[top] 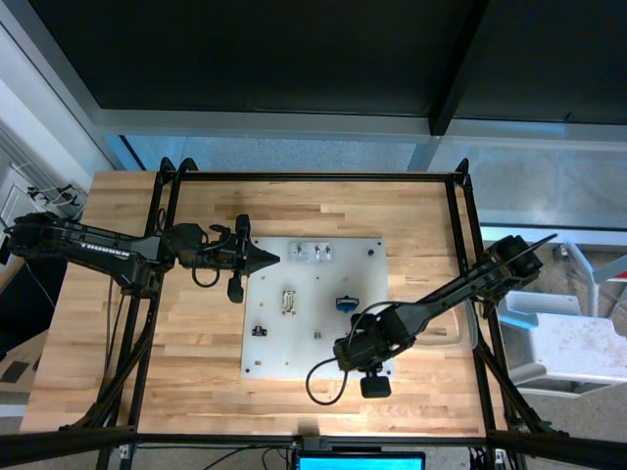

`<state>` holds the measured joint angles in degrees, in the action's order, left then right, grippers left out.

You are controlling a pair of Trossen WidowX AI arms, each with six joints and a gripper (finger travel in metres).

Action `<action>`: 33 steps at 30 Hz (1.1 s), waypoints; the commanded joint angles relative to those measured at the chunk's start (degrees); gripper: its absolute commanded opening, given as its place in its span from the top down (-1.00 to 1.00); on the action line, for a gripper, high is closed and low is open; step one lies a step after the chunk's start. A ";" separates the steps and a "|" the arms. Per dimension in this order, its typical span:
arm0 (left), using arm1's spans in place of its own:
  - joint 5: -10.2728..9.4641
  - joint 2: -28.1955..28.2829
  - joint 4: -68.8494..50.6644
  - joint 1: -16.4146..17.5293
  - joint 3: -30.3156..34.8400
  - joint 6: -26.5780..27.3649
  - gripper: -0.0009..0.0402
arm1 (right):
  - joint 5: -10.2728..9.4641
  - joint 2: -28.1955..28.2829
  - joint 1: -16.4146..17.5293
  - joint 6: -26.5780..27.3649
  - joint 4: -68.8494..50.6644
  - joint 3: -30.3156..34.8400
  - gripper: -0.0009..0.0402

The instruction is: Pick the M12 fastener and fasten on the M12 threads

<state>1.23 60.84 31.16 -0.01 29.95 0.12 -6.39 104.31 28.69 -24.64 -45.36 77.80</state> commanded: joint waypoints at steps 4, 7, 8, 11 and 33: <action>0.02 0.02 0.00 0.02 0.00 -0.02 0.96 | 2.38 -4.07 0.50 1.16 -1.16 0.02 0.96; 0.02 0.02 0.00 0.00 0.00 -0.02 0.96 | 3.87 -5.88 0.59 1.31 -1.29 0.02 0.96; 0.02 0.02 0.00 0.00 0.00 -0.02 0.96 | 4.22 -6.34 0.61 1.29 -1.29 0.02 0.96; 0.00 0.02 0.00 0.02 0.00 -0.02 0.96 | 5.01 -7.58 0.59 1.29 -1.62 0.02 0.96; 0.02 0.02 0.00 0.00 0.00 -0.02 0.96 | 5.46 -8.22 0.57 1.40 -1.90 0.02 0.96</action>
<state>1.23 60.84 31.16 -0.01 29.93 0.12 -1.02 96.05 29.28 -23.24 -47.31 77.80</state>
